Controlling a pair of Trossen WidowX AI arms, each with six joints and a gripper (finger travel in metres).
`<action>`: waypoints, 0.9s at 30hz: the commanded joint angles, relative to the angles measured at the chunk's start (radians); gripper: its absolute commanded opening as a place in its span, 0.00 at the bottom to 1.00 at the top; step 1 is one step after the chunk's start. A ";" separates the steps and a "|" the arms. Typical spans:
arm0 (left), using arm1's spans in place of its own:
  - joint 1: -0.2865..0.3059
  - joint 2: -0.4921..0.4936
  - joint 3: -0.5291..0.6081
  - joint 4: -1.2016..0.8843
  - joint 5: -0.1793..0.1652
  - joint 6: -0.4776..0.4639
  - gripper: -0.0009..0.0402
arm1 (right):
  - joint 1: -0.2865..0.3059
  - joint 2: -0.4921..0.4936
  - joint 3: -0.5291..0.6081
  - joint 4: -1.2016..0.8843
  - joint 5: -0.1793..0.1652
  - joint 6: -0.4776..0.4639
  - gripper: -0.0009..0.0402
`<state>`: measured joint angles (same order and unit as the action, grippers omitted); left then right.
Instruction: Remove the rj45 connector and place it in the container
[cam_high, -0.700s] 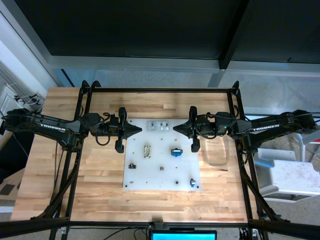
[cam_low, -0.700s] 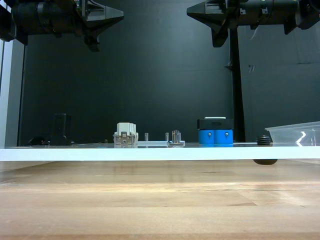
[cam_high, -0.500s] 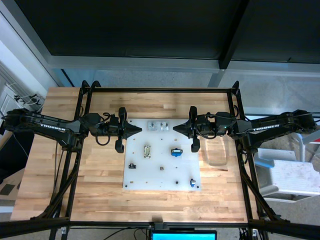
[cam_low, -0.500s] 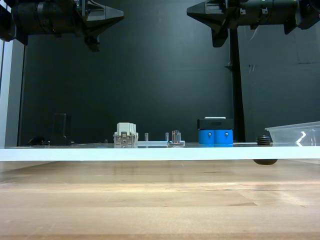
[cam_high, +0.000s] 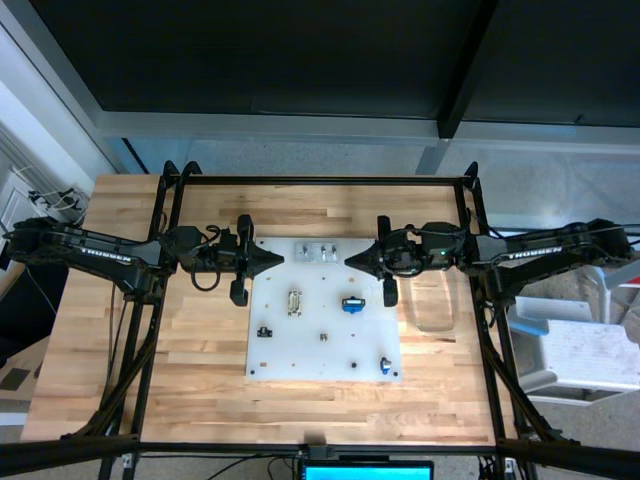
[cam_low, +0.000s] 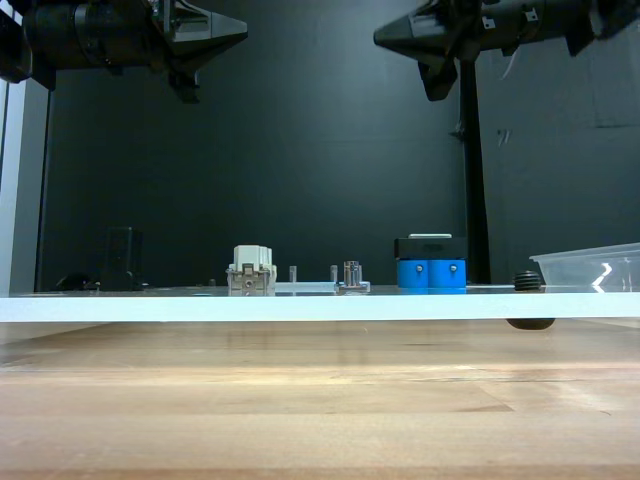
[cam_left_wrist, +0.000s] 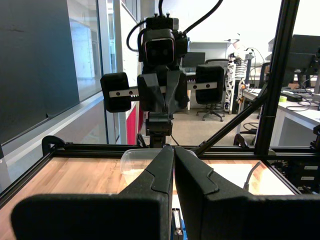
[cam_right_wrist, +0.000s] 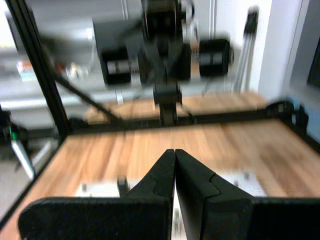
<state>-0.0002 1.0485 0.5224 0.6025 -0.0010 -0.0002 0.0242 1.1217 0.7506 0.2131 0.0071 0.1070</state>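
High view: the left claw (cam_high: 279, 259) and right claw (cam_high: 349, 258) are hovering mid-frame, tips facing, over the white board's (cam_high: 300, 355) upper part. The container (cam_high: 432, 320) is lying right of centre, beside the board.

Low view: both claws are hanging along the top.

Wrist views: both are showing fingers (cam_left_wrist: 158, 175) (cam_right_wrist: 158, 180) pressed together, clenched on nothing.

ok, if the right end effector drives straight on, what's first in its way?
Probably the left end effector, facing the right end effector nose to nose above the white board; air between. It tips slightly down, so it might pass under.
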 joint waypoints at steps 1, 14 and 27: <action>0.000 0.000 0.000 0.000 0.000 0.000 0.02 | 0.002 0.000 0.074 -0.212 0.000 -0.002 0.02; 0.000 0.000 0.000 0.000 0.000 0.000 0.02 | 0.085 0.024 0.299 -0.785 0.080 0.043 0.02; 0.000 0.001 0.000 0.000 0.000 0.000 0.02 | 0.184 0.130 0.438 -1.097 0.109 0.122 0.02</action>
<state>-0.0002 1.0485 0.5228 0.6022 -0.0010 -0.0006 0.1955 1.2381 1.1744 -0.8494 0.1089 0.2211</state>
